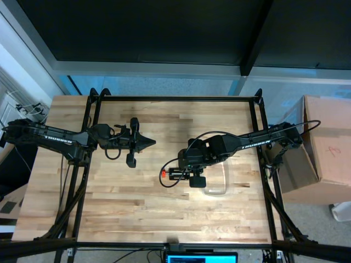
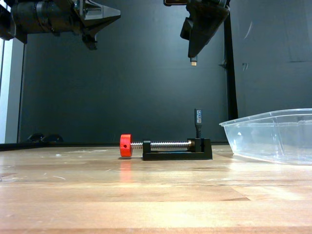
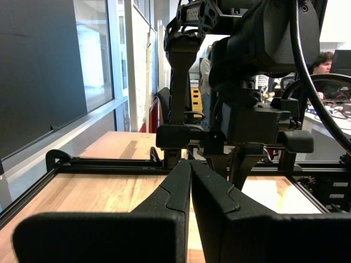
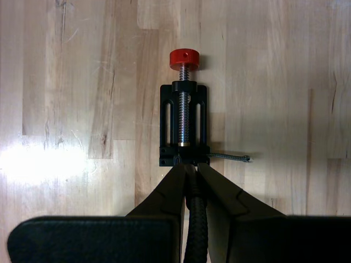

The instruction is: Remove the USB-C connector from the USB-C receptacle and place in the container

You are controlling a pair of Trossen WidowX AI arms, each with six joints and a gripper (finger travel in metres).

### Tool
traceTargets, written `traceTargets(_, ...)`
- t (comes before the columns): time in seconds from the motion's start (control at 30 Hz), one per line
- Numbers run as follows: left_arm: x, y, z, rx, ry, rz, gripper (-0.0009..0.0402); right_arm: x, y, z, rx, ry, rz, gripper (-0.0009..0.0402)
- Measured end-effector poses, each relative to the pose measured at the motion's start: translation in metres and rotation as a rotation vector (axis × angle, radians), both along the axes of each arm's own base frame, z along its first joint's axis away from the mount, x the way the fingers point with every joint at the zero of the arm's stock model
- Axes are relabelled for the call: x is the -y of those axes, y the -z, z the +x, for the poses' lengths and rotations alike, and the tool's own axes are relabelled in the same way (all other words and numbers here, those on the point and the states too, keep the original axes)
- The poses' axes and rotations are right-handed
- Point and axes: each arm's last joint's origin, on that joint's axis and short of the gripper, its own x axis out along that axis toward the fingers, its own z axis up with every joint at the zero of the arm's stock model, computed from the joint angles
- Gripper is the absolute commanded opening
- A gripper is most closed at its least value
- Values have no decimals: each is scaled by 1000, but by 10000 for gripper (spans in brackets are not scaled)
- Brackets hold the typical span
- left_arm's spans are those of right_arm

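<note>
**A:** How far along is this?

**B:** By my reading, about halfway. The USB-C connector (image 2: pixel 193 61) is out of its seat. It hangs in the right gripper (image 4: pixel 189 166), whose fingers are clamped on it. Its metal tip points down, well above the USB-C receptacle (image 2: pixel 197 118).

**A:** And the receptacle?

**B:** It stands upright in the small black vise (image 2: pixel 178 149) (the one with the red knob (image 2: pixel 126 145)) on the table (image 2: pixel 146 195), with nothing in it. In the right wrist view, the braided cable (image 4: pixel 193 224) runs back between the fingers, and the vise lies directly below.

**A:** So what's left?

**B:** The carry and the drop. The container (image 2: pixel 273 132) sits just beside the vise on the right arm's side, and nothing shows inside it. The connector isn't over it yet, so it needs a sideways move and then a release.

**A:** The other arm?

**B:** The left gripper (image 3: pixel 190 164) hovers high over the table's left half, well apart from the vise. Its fingertips are pressed together, holding nothing.
</note>
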Motion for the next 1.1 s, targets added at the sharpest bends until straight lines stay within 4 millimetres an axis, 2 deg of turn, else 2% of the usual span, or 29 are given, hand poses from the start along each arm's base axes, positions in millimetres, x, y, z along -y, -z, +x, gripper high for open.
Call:
traceTargets(0.27, 0, 0, 0, -1, 0, 0, 0, 1, -1, -13, -15, -4, -3, 0)
traceTargets(0.53, 0, 0, 0, -1, 0, 0, 0, 6, 16, -44, -39, 4, -3, 0)
traceTargets(0.9, 0, 0, 0, -1, 0, 0, 0, 8, 37, -96, -73, 11, 4, 0)
traceTargets(1.1, 0, 0, 0, 0, 0, 0, 0, 8, 62, -109, -92, 15, 4, 0)
